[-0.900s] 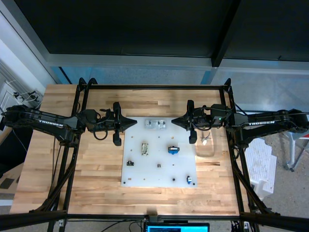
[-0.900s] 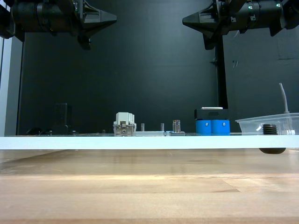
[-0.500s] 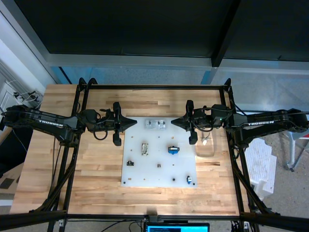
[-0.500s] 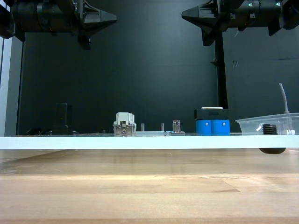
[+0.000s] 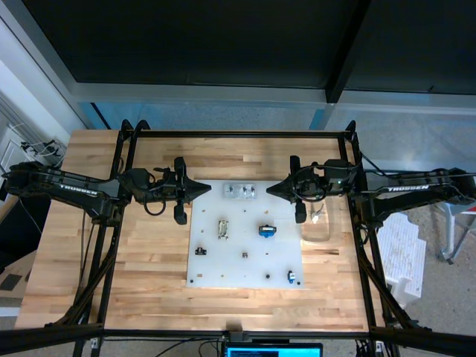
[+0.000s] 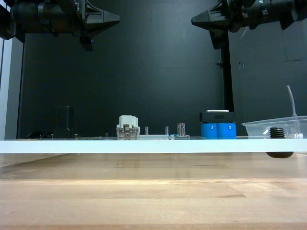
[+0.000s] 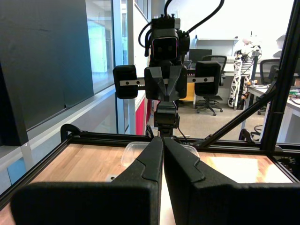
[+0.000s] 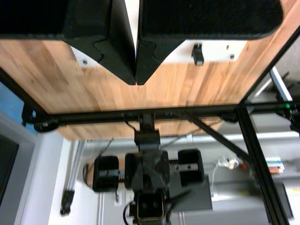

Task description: Pick the RJ45 connector and install on taskboard

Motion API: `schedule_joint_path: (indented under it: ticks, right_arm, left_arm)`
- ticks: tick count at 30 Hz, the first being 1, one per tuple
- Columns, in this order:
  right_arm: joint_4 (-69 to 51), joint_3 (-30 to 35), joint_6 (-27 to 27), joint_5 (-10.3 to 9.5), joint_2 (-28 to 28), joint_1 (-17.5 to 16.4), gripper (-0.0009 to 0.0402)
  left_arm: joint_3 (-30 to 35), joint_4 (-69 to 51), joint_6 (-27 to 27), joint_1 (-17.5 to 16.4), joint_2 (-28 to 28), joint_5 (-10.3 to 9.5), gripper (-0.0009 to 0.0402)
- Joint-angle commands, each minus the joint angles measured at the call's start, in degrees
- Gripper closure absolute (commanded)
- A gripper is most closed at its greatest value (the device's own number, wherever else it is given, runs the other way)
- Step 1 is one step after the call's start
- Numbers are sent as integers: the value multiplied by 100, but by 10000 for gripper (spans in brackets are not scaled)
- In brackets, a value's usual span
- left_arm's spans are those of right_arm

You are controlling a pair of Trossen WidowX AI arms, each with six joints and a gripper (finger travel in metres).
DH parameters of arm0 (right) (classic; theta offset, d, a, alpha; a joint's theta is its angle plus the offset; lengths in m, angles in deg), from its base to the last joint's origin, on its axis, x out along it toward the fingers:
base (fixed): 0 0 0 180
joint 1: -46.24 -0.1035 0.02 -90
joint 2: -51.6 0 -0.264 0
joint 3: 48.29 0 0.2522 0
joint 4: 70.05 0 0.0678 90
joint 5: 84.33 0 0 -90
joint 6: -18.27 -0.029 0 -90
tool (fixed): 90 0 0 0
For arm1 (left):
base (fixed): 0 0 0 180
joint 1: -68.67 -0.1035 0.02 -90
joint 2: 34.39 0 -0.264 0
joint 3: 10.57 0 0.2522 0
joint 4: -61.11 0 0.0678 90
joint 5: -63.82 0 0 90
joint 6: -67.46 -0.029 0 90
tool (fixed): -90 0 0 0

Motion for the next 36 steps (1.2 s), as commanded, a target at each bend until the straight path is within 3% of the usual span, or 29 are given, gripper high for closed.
schedule_joint_path:
  ticks: [1,14,21,27,36]
  right_arm:
    - [-721,208,39,4,181,-2,393]
    - [-4157,1268,435,35,544,2,393]
    - [-5617,1829,446,168,549,4,393]
    - [-6699,2273,260,616,549,4,393]
    - [-8028,2559,225,874,546,4,393]
  left_arm:
    - [2,2,0,-2,-2,0,393]
    - [2,2,0,0,-2,2,393]
    - [2,2,0,0,-2,0,393]
    - [2,2,0,0,0,0,393]
    - [2,2,-2,-2,0,2,393]
